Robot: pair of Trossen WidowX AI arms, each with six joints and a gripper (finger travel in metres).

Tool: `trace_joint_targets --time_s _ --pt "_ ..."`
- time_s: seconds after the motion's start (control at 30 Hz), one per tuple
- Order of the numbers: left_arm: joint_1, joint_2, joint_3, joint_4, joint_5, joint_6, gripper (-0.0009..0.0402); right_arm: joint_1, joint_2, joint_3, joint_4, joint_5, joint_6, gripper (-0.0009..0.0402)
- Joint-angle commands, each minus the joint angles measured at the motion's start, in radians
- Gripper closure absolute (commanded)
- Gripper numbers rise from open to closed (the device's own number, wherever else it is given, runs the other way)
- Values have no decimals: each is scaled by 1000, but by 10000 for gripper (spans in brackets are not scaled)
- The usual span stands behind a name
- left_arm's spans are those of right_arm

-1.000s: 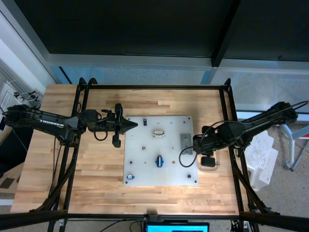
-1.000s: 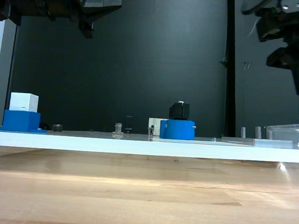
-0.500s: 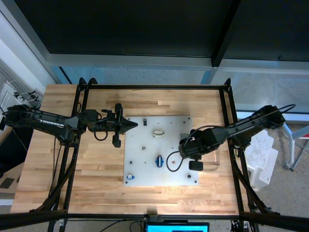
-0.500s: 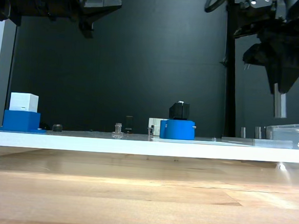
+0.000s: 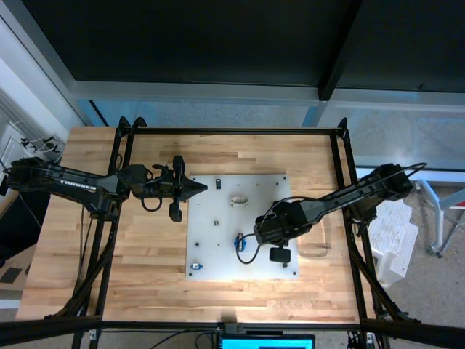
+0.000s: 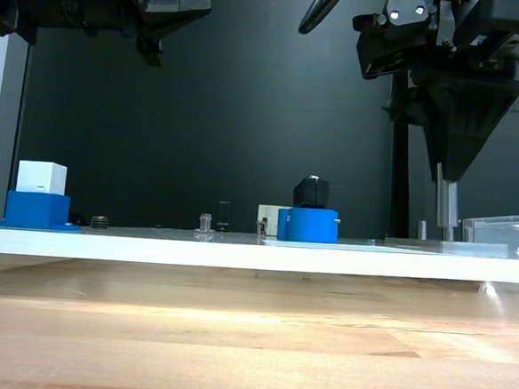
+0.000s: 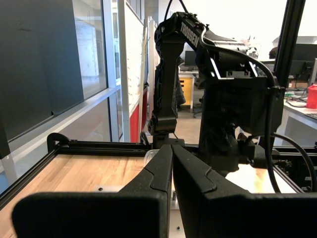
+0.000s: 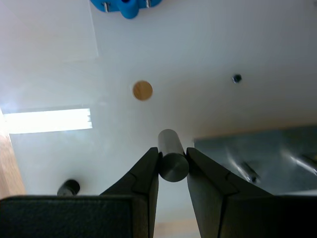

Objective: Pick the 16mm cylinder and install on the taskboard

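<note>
Right gripper [image 8: 172,152], mine, clamps the 16mm cylinder [image 8: 173,159] across its round flanks, the peg hanging upright over the taskboard [image 8: 213,34], near a round hole [image 8: 142,90]. Smooth, rigid metal, light but probably slick, it wants a firm squeeze near its top, leaving the lower end free for seating. Left gripper [image 5: 193,187] hovers by the board's left edge, fingers pressed together.

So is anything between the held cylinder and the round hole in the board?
Nothing visible. The right claw holds the 16mm cylinder over bare taskboard, short of the open hole. The left claw is parked, shut, above the board's left edge.
</note>
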Motion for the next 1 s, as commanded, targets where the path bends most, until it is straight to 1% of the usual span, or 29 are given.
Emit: trace_joint_targets --time_s 0.03,0.27,0.47,1.0 --pt "0 0 0 0 0 0 393 0 13 3 21 0 5 382" --pt "0 0 0 0 0 0 393 0 38 7 56 0 5 382" --pt "0 0 0 0 0 0 393 0 86 60 44 0 -8 382" --pt "0 0 0 0 0 0 393 6 87 58 55 2 -10 382"
